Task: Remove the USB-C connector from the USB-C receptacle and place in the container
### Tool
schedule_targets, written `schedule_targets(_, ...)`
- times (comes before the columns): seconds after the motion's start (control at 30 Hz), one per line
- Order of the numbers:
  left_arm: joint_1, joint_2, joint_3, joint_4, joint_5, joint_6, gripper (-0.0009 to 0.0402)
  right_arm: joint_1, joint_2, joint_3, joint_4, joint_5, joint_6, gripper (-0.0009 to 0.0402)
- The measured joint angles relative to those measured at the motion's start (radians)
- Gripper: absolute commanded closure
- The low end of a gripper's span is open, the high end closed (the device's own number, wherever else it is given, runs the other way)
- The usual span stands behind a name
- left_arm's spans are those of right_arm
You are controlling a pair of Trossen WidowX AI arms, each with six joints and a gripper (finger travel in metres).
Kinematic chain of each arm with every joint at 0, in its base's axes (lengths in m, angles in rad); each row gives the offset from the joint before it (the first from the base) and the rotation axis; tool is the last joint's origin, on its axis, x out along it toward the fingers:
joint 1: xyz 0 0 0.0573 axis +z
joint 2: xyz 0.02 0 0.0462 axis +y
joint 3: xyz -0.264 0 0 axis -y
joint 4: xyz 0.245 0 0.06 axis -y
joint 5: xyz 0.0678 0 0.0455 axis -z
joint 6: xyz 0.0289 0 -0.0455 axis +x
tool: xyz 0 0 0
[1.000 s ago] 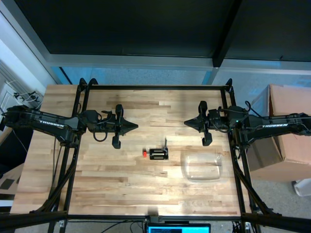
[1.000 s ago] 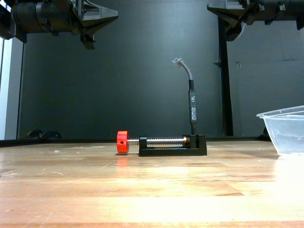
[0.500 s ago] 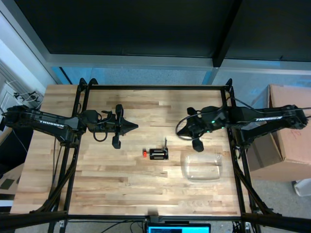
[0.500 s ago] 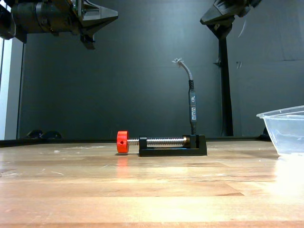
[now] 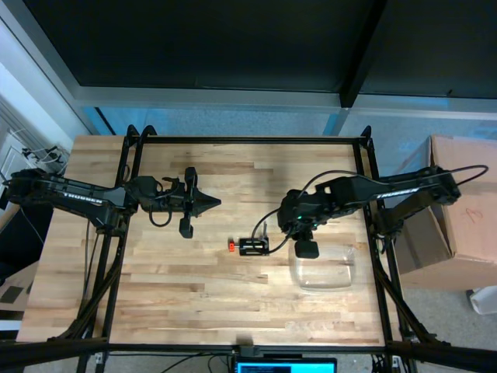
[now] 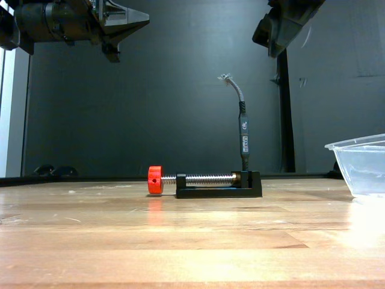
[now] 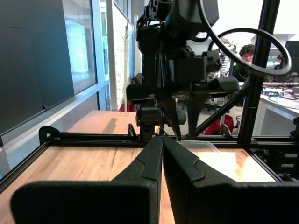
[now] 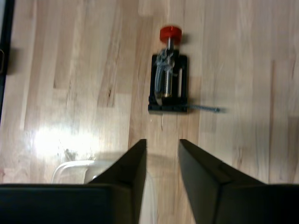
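Light wooden table (image 5: 194, 287) with a black metal frame (image 5: 248, 141) around it fills the high view, and a brown cardboard box (image 5: 458, 210) sits past its 3 o'clock edge. Near the middle of the table sits a small black clamp (image 5: 252, 247) with a red knob (image 5: 231, 245) at its 9 o'clock end. The black USB-C connector (image 5: 264, 228) with its short grey cable stands in its seat at the clamp's 3 o'clock end, and no gripper touches it. A clear plastic container (image 5: 322, 268) lies near the clamp, at 4 o'clock from it. The left gripper (image 5: 213, 203) hangs at 10 o'clock from the clamp, well apart, with its tip pointing to 3 o'clock. The right gripper (image 5: 286, 227) is at 2 o'clock from the clamp, just beside the connector. From the low view the connector stands upright and its frayed cable bends toward 11 o'clock at the top. How deep it sits in its seat cannot be told. Both grippers hang high up, the left at 10 o'clock and the right at 1 o'clock from the connector, apart from it. From the left wrist view the left gripper's fingers (image 7: 149, 163) press together with nothing between them. From the right wrist view the right gripper's fingers (image 8: 133, 163) stand a little apart and hold nothing, with bare wood between them and the clamp.
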Motion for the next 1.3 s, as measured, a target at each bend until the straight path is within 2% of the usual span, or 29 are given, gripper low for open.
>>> schedule_targets(0.17,0.0,0.0,0.0,0.0,0.0,0.0,0.0393,0.002,0.07,0.077,-0.065,0.005,0.007,0.0206)
schedule_targets(0.3,0.0,0.0,0.0,0.0,0.0,0.0,0.0393,0.003,0.096,0.103,-0.072,0.005,0.019,0.0191)
schedule_targets(0.47,0.0,0.0,0.0,0.0,0.0,0.0,0.0393,0.005,0.113,0.111,-0.076,0.006,0.019,0.0189)
schedule_targets(0.6,0.0,0.0,0.0,0.0,0.0,0.0,0.0393,0.006,0.117,0.11,-0.076,0.027,0.019,0.0189)
schedule_targets(1.3,0.0,0.0,0.0,0.0,0.0,0.0,0.0393,0.031,0.2,0.109,-0.064,0.028,0.025,0.0189)
